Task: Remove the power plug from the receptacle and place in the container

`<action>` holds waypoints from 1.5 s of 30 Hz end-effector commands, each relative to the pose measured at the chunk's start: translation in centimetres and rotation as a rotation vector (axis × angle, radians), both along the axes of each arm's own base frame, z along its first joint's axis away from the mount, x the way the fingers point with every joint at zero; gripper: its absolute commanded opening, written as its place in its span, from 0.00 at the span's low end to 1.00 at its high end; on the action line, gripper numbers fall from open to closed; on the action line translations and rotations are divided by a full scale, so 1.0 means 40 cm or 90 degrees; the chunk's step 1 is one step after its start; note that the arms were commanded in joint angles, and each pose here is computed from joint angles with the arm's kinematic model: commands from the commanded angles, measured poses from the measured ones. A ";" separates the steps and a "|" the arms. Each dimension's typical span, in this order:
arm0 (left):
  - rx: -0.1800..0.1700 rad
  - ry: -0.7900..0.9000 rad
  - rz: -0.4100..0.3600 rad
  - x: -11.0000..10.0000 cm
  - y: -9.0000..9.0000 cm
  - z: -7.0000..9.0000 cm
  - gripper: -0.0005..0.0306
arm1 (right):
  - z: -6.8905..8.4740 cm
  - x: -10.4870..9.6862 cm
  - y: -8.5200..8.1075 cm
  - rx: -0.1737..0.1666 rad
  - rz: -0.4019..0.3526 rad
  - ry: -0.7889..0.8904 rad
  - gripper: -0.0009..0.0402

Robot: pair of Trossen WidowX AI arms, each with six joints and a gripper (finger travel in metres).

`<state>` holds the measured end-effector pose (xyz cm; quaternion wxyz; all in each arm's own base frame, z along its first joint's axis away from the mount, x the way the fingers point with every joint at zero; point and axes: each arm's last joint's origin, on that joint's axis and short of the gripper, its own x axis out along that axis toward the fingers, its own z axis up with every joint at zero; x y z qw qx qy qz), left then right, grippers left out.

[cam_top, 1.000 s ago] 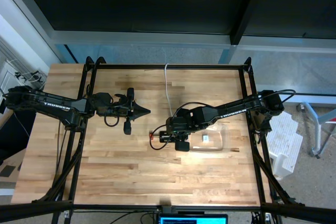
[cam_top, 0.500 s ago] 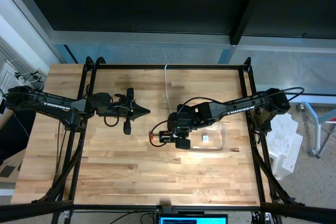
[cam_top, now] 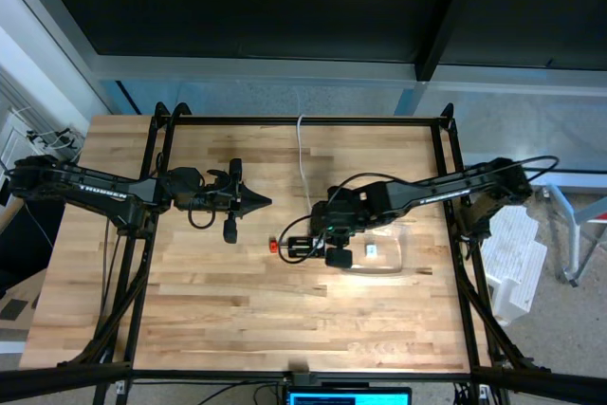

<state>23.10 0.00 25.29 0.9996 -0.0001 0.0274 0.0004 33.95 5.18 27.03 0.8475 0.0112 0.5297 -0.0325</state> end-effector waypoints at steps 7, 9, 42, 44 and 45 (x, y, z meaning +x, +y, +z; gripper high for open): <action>0.000 -0.004 0.000 0.000 0.000 0.002 0.02 | -0.023 -0.082 0.005 0.019 -0.006 -0.043 0.02; 0.000 0.000 0.000 0.000 0.000 0.000 0.02 | -0.034 -0.102 0.008 0.023 -0.009 -0.044 0.02; 0.000 -0.001 0.000 0.000 0.000 0.000 0.02 | -0.242 -0.256 0.022 0.067 -0.008 -0.107 0.06; 0.000 -0.001 0.000 0.000 0.000 0.000 0.02 | -0.250 -0.259 0.023 0.070 -0.008 -0.113 0.10; 0.000 0.000 0.000 0.000 0.000 0.000 0.02 | -0.253 -0.260 0.023 0.071 -0.008 -0.116 0.13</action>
